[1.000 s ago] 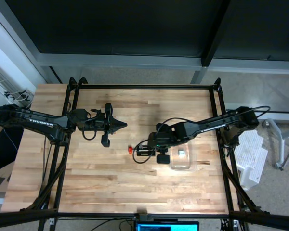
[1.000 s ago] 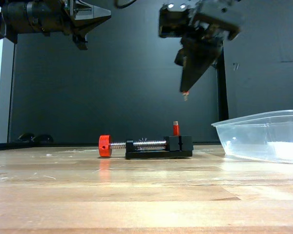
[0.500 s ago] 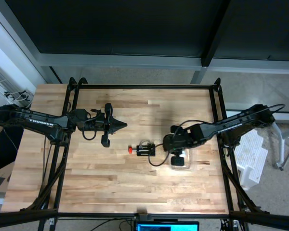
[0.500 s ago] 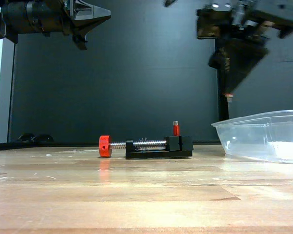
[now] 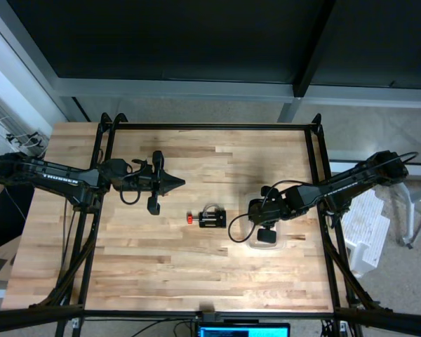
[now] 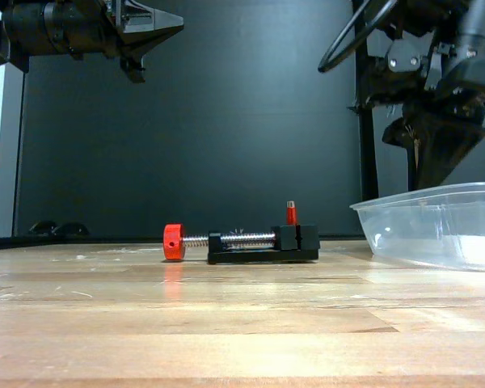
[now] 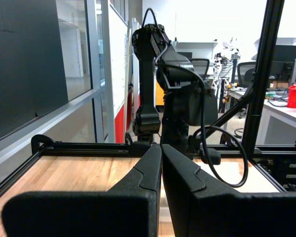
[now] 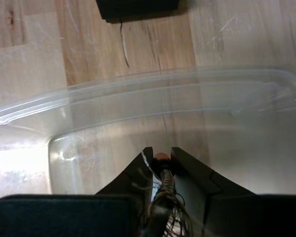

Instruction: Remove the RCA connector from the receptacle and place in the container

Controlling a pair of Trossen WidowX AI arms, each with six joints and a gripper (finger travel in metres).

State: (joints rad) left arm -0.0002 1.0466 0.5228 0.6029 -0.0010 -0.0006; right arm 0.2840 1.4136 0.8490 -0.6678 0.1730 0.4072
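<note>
Right gripper (image 8: 161, 153) clamped on RCA connector (image 8: 162, 158), only its red tip visible, over the container (image 8: 138, 89), which it mostly hides from above. Left gripper (image 7: 161, 150) closed, high, well apart from receptacle (image 5: 212, 219).

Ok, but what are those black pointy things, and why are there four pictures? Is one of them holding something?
Those are pinching claws, called grippers, on two robot arms: the left arm and the right arm. One picture looks down from above, one looks level along the wooden table, and two come from little cameras on the arms. The left gripper hangs shut and empty, high over the table. The right gripper is over the clear plastic container, pinching the RCA connector, a tiny metal plug with a red tip. The black receptacle, with its red knob, lies on the table.
</note>
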